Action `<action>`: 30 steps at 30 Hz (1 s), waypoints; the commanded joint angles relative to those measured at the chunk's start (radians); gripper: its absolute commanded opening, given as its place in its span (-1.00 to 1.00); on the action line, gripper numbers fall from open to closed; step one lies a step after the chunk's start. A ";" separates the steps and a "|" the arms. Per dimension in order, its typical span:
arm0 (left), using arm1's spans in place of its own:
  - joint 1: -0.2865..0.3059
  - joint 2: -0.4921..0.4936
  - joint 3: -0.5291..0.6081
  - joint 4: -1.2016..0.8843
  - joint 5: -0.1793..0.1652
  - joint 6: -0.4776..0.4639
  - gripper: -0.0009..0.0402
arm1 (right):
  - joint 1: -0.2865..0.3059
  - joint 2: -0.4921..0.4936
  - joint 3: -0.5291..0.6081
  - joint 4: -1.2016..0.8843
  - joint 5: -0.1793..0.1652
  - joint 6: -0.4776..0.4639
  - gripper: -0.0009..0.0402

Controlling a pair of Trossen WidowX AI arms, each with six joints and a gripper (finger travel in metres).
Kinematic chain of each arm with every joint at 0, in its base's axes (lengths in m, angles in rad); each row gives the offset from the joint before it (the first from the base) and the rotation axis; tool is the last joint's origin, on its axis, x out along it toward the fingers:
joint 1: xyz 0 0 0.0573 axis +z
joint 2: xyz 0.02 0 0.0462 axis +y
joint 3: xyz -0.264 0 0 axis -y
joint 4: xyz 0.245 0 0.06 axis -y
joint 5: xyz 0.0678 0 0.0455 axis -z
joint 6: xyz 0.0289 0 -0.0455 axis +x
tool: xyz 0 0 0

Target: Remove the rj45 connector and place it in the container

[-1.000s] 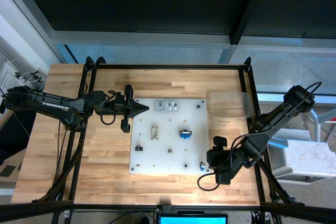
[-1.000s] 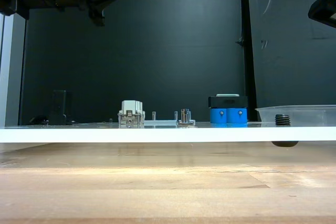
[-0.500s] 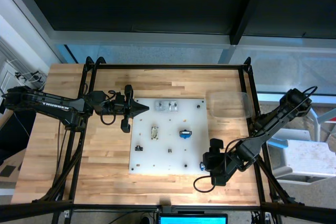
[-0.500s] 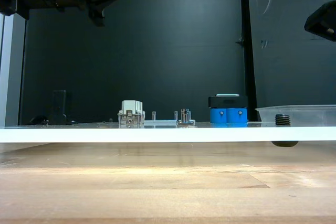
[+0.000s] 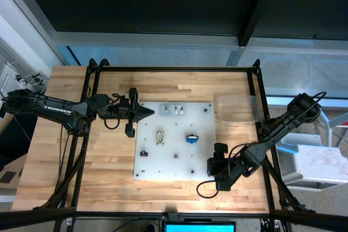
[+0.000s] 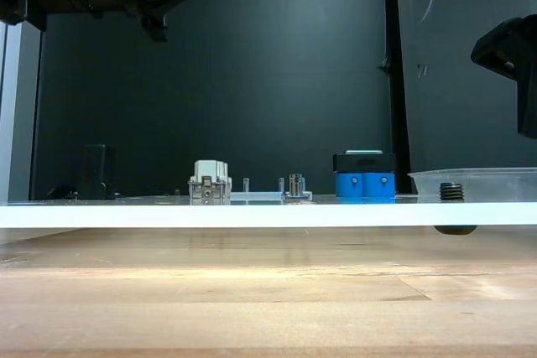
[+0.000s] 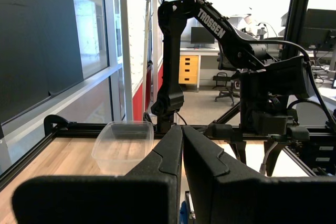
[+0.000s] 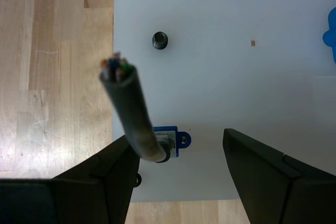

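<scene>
1. The plug is not out yet. It sits in the small blue socket at the near right corner of the white board, with a short grey cable stub rising from it.
2. The right end effector hangs just above that socket. Its fingers are spread, one on each side of the plug, and seem to touch neither side. It holds nothing.
3. Left to do, by my reading: close on the plug, pull it free, carry it to the tub and let go — so the task is barely begun.
4. The clear tub stands on the table near the right edge, toward the far corner. It looks empty and is well apart from the plug.
5. The left end effector is raised over the board's left edge, with its fingers pressed together and nothing between them.
6. Count — one plug, one small socket, one tub, one board and two end effectors. The board also carries one larger blue connector, one beige-metal connector and one black threaded stud.
</scene>
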 commanded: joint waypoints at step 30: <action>0.000 0.000 0.000 0.000 0.000 0.000 -0.96 | 0.000 0.000 -0.017 0.035 -0.014 -0.010 -0.71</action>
